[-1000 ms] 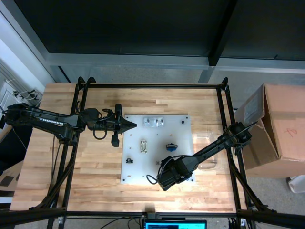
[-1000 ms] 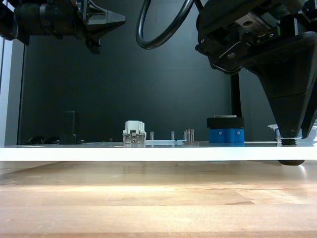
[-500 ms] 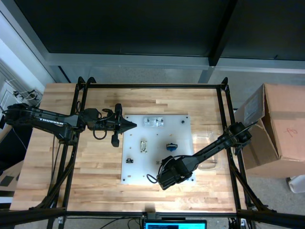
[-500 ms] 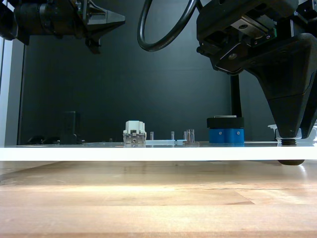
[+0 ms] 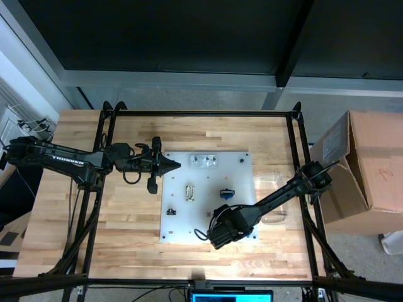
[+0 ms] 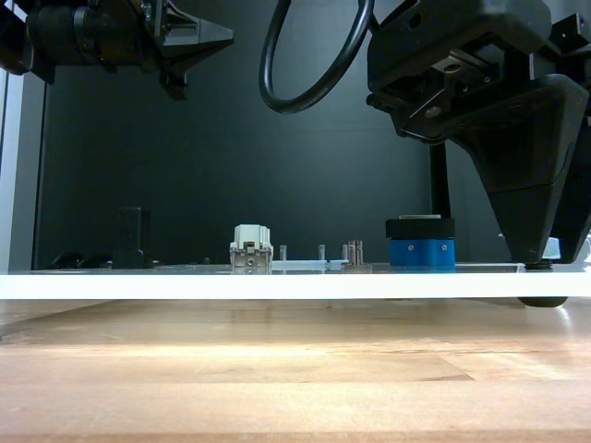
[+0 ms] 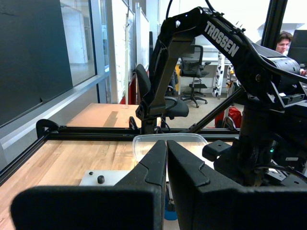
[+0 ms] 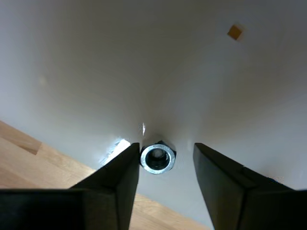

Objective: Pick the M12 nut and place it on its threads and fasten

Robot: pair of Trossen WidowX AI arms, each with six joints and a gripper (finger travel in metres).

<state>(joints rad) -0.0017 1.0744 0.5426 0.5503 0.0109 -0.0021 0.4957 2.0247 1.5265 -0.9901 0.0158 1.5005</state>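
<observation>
By white board's (image 5: 179, 229) near-right edge: right gripper (image 8: 165, 148) spread around small silver nut (image 8: 157, 158)
Left gripper (image 5: 175, 165): pressed together, over board's left edge
Fastening: cannot tell

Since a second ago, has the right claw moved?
Yes: in the low view the right claw has dropped, its tip closer to the white board, open around the nut. The left claw hasn't moved, hovering high over the board's left edge.

Right hand (image 8: 165, 149) opened, M12 nut (image 8: 157, 158) let go, sitting between its spread fingers
</observation>
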